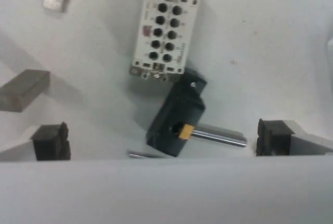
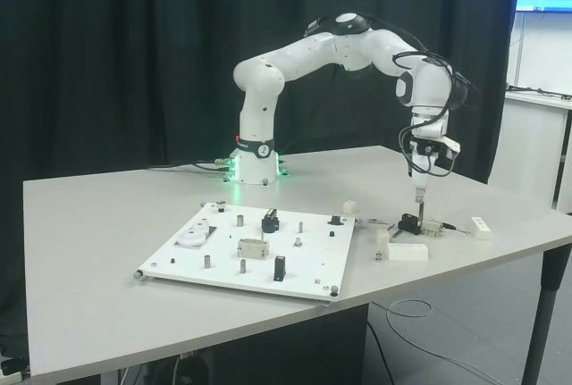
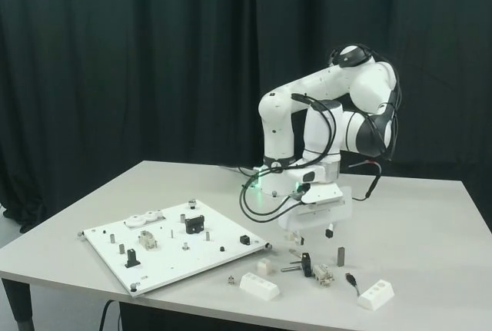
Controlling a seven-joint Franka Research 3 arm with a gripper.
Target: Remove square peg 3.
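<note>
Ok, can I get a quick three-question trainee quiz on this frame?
1. True or false: the gripper is shut on the grey peg.
2. The gripper hangs: A) above the table beside the white board; B) above the board's middle; C) above the arm's base.
3. In the wrist view, what colour is the connector with two rows of holes?

Key: 1 false, it is open and the peg stands free. 2 A. 3 white.

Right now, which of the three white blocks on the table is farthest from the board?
The lone block beyond the black plug; the long block and small cube sit close to the board.
</note>
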